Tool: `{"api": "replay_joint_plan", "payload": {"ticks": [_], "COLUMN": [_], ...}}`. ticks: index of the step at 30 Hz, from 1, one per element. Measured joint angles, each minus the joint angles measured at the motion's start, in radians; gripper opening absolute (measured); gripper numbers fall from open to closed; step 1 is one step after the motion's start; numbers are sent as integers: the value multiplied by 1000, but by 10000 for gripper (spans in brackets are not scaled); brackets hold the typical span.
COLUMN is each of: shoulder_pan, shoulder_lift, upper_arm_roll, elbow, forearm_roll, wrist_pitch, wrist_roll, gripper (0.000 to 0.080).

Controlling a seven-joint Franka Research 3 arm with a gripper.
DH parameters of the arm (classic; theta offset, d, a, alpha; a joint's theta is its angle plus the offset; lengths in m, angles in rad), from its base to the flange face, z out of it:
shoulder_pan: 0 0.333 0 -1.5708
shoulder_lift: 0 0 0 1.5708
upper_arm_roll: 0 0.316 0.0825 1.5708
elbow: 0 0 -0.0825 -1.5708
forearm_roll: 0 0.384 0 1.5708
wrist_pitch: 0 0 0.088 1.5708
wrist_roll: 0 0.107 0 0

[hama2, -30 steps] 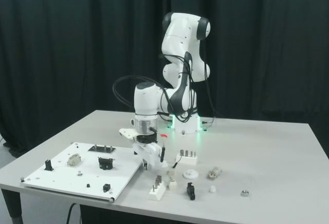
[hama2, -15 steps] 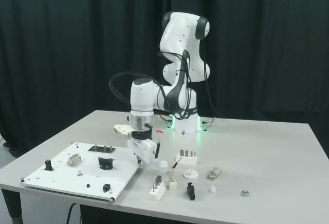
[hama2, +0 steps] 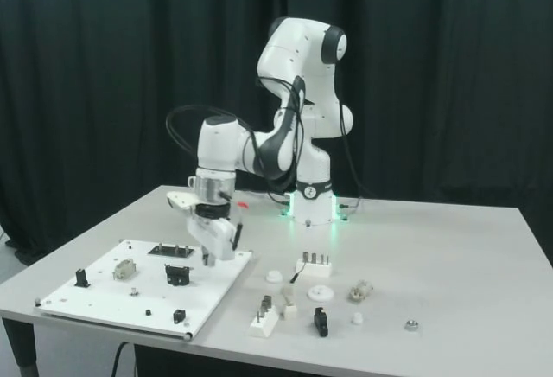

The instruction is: Insert BNC.

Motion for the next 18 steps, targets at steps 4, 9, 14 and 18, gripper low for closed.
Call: {"api": "replay_joint_plan", "payload": {"ticks": [4,9,14,18], "shoulder_pan": [-26,-65,-100,-122], "shoulder_lift": [-4,-4,-2,4], "upper_arm_roll": [-5,-6,-6,-6], "elbow": [21,53,82,103], "forearm_roll": [-4,-4,-4,-4], "wrist_pitch": [-20,-42,-59,-70], "wrist_roll": [-35,-86,-118,-132], "gripper": [126,126,126,126]}}
